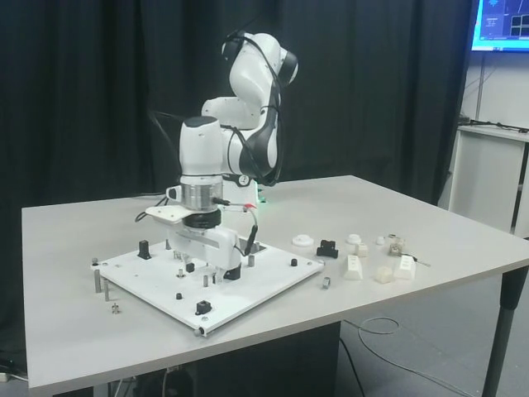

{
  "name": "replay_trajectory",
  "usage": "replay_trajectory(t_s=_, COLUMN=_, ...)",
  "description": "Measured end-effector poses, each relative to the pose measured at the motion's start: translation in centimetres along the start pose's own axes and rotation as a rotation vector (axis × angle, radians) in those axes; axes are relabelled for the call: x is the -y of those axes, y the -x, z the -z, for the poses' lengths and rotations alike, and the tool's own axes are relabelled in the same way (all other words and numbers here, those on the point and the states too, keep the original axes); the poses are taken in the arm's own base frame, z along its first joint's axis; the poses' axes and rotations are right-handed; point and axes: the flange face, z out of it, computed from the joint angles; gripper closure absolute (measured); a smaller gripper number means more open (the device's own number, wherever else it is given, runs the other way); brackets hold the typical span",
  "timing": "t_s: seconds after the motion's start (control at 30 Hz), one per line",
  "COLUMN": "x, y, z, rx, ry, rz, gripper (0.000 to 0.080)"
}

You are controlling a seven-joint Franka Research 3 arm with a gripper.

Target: Remove square peg 2.

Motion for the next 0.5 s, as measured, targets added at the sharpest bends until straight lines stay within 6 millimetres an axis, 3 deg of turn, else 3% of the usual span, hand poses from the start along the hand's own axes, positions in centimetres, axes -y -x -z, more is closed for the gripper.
replay_trajectory(t_s=0.5, x=-0.06, y=0.55, z=-0.89, rx=0.002, ry=0.013, rz=0.027, gripper=0.0003)
